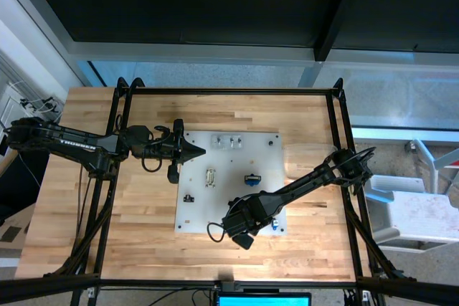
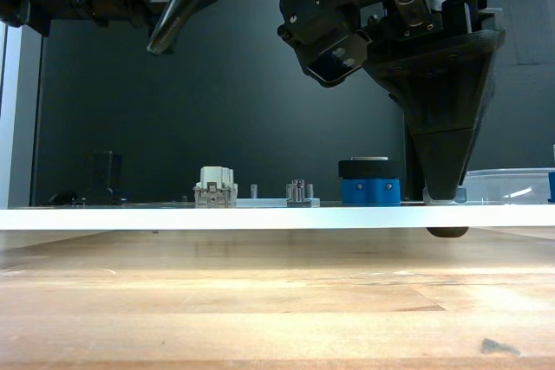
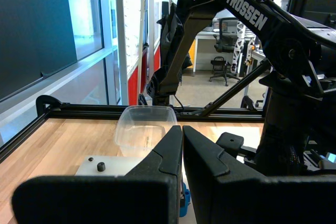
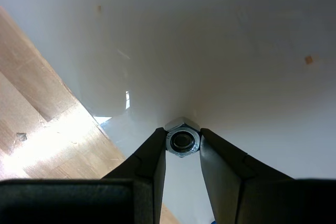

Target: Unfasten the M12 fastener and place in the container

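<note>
Within my right pincer (image 4: 182, 136): the M12 fastener (image 4: 182, 141), pinched for unfastening. Next I should unscrew it, then carry it to the nearby container (image 2: 512, 183). My left pincer (image 3: 182, 129), pressed together, hangs well apart.

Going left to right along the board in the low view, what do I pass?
Pale connector → small grey pins → blue-and-black piece → right hand, shut on the nut → clear container. The left hand hovers over the board's far left.

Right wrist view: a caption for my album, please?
Right gripper pinches the silver nut on the white board; left gripper hangs shut over the board's far left.
</note>
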You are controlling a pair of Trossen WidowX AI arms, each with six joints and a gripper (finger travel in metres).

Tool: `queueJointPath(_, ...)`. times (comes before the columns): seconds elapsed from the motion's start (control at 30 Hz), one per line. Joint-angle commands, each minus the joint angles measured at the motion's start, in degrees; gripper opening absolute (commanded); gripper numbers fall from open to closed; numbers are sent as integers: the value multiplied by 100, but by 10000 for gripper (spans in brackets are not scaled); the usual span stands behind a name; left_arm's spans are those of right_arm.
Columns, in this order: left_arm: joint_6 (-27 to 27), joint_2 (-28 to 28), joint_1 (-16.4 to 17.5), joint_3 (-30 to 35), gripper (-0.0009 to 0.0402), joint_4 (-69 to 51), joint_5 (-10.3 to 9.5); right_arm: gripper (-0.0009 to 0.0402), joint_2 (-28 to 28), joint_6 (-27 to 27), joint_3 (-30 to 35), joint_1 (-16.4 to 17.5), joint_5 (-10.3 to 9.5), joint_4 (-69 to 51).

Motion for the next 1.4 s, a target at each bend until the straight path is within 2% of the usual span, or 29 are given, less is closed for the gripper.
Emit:
queueJointPath(0.03,2,0,0,0,0,2,0,25,4,-326,-2,2,0,17)
queueJointPath(0.33,2,0,0,0,0,2,0,25,4,-2503,0,2,7,22)
queueJointPath(0.7,2,0,2,0,0,2,0,25,-7,-6137,-2,2,2,-92)
queueJointPath(1.27,2,0,0,0,0,2,0,25,-28,-10192,-2,0,4,-249)
queueJointPath(1.4,2,0,0,0,0,2,0,25,-28,-10614,-2,0,7,-243)
